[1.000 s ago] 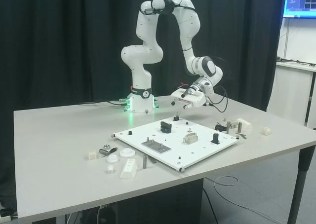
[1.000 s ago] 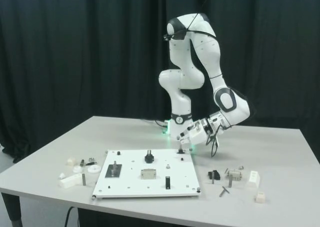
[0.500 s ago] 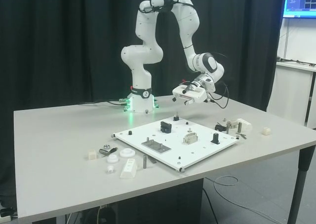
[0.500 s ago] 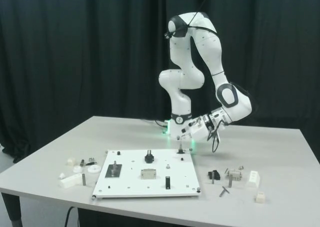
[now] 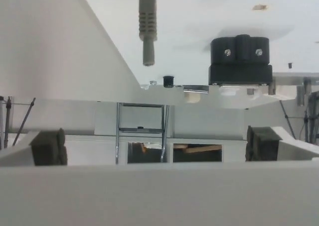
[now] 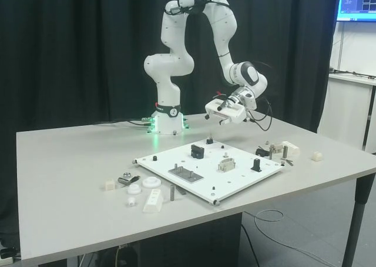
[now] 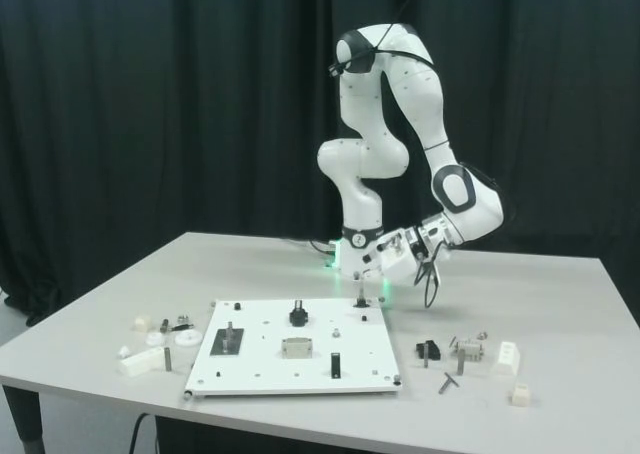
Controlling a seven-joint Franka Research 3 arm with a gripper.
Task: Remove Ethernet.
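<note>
The Ethernet plug (image 5: pixel 147 24), a grey ribbed boot with a short cable stub, stands in its black socket (image 6: pixel 209 141) at the far corner of the white board (image 6: pixel 235 176). It also shows upright in the second room view as the Ethernet plug (image 7: pixel 360 296). My gripper (image 6: pixel 223 112) hangs tilted in the air above and a little behind that corner, apart from the plug. Both black pads (image 5: pixel 48 146) sit wide apart in the wrist view, so the gripper (image 5: pixel 154 145) is open and holds nothing. The gripper (image 7: pixel 386 268) is up and to the right of the plug.
On the board are a black block (image 5: pixel 240 60), a metal bracket (image 6: pixel 185 173) and a small connector (image 6: pixel 225 163). Loose white parts (image 6: pixel 151 201) lie left of the board, and more parts (image 6: pixel 282 149) plus a small white cube (image 6: pixel 317 156) lie right of it. The arm's base glows green (image 6: pixel 166 121).
Over the last second the gripper has risen from just above the board's far corner and tilted back. The plug and the board have not moved.
</note>
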